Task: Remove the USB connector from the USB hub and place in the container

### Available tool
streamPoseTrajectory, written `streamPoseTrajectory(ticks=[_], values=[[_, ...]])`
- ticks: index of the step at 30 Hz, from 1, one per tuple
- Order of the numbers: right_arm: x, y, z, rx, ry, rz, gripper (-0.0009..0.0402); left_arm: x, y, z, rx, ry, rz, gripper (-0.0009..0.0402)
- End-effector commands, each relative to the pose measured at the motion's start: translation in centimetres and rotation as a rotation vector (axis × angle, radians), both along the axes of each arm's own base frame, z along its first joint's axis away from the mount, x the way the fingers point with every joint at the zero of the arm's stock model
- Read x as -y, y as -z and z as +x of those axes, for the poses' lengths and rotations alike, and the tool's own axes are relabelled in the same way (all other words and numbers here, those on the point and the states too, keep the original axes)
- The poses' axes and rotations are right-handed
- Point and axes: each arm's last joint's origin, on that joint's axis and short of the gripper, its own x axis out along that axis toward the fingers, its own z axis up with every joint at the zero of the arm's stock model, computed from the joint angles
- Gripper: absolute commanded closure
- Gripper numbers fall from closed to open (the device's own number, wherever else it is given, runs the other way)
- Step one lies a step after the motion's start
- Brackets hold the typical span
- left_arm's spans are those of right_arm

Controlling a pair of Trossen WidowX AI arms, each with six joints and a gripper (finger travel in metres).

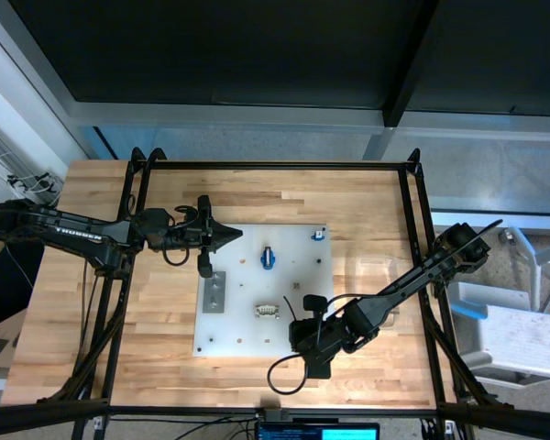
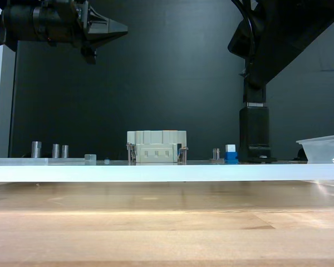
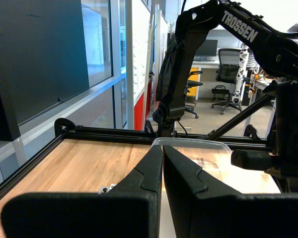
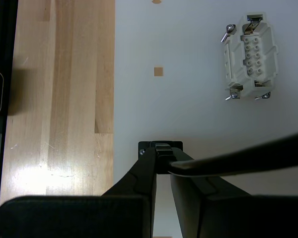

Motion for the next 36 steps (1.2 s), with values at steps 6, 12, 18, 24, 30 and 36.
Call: streamPoseTrajectory(ticks=[6, 12, 18, 24, 30, 36], values=[[-0.1, -0.4, 0.4, -0.026, -0.03, 0.008, 0.0393, 0.0, 0.0, 0.0, 0.0, 0.0, 0.0, 0.0392], [0.0, -0.5, 1.2, -0.054, -0.047, -0.001, 0.0393, 0.0, 0.0, 0.0, 0.0, 0.0, 0.0, 0.0392], [0.1, -0.9, 1.8, -0.1, -0.065, -0.012, 0.0393, 0.0, 0.0, 0.0, 0.0, 0.0, 0.0, 0.0392], [0.0, -1.1, 2.7, -0.155, -0.093, -0.033, 0.0393, 0.0, 0.0, 0.0, 0.0, 0.0, 0.0, 0.0392], [-0.1, -1.4, 3.2, -0.19, -0.102, -0.034, 0.0393, 0.0, 0.0, 0.0, 0.0, 0.0, 0.0, 0.0392], [-0.1, -1.3, 3.1, -0.199, -0.098, -0.03, 0.0393, 0.0, 0.0, 0.0, 0.0, 0.0, 0.0, 0.0392]])
